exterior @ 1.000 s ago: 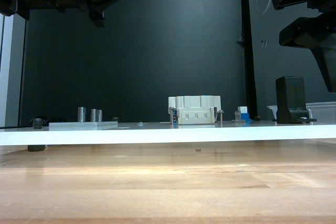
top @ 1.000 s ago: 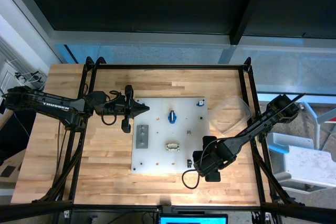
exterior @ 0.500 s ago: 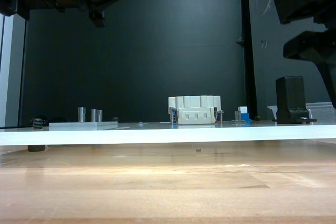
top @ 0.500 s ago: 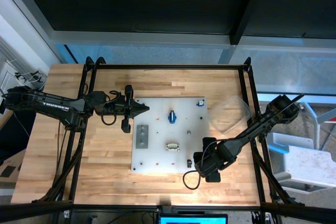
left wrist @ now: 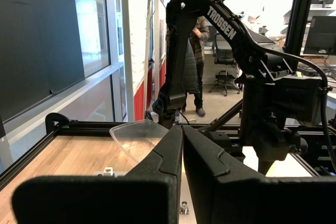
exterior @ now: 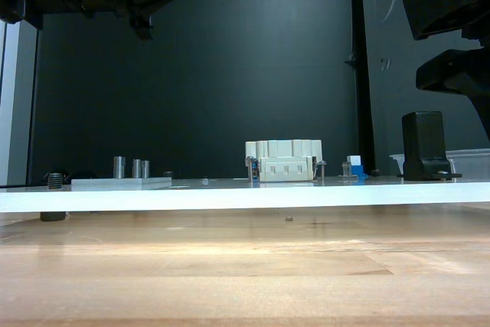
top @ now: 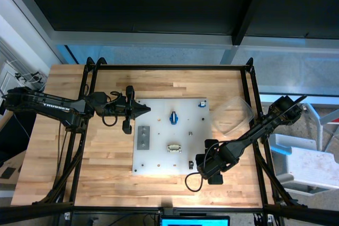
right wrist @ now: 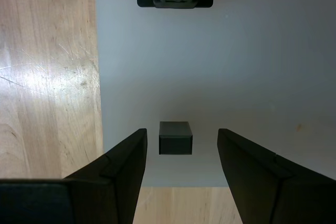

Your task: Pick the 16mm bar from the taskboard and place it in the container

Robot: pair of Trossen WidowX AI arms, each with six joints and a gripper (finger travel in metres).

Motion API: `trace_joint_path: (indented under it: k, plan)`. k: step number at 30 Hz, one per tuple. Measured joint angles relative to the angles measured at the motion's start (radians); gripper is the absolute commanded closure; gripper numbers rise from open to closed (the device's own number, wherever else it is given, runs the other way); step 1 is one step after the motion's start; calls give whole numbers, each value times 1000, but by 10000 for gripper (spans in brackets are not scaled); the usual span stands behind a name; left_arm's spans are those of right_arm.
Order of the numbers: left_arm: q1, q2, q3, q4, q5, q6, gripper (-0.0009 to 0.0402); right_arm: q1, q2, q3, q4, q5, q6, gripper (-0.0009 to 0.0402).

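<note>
Little of the task was done. The 16mm bar (right wrist: 176, 137), as I take the small dark upright post to be, stood in its place on the taskboard (top: 159, 117), near the board's 5 o'clock edge. The container (top: 233, 115), on the worktop (top: 106, 183) just off the board's 2 o'clock corner, looked empty. The right hand (right wrist: 181, 132) hung above the bar, released, with one finger to either side of it in the wrist view and touching nothing. The left hand (left wrist: 182, 145) was clenched on nothing, high over the board's 10 o'clock corner. Left to do, by my judgement: descend, close on the bar, lift it out, carry it toward 2 o'clock and drop it in the container. The only legible writing was "TROSSEN" in white on the right arm (left wrist: 223, 19).
</note>
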Motion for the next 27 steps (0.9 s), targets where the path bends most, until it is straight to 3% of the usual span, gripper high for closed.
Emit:
trace_joint_path:
  k: [9, 27]
  plan:
    - [0, 0, 0, 0, 0, 0, 393, 2, 0, -7, 8, 0, 0, 251]
    - [0, 0, 0, 0, 0, 0, 393, 3, 0, -8, 15, -2, 0, 364]
